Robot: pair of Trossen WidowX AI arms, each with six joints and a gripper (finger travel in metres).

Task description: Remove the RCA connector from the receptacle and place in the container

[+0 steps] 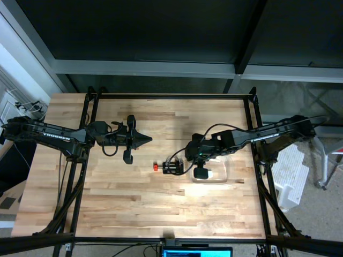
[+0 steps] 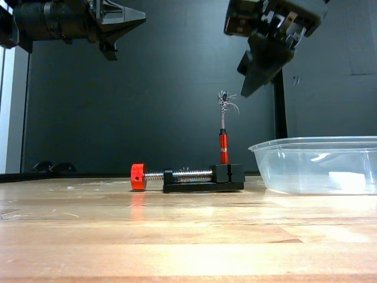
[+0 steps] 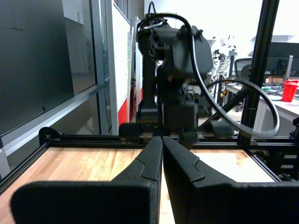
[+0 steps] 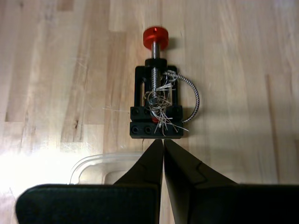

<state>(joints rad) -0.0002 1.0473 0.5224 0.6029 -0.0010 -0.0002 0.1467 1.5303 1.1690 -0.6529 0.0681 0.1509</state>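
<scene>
right gripper (image 2: pixel 244 91) above-right of RCA connector (image 2: pixel 224 144), fingers together | advised: spread, centre, pull straight up | left gripper (image 2: pixel 141 20) parked left, pinched together

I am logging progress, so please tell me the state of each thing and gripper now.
RCA connector: upright, plugged in, not removed.
receptacle: holds the connector.
container: open, no connector inside.
left gripper: shut, empty, raised at the left.
right gripper: shut, empty, above the connector, not touching it.
</scene>
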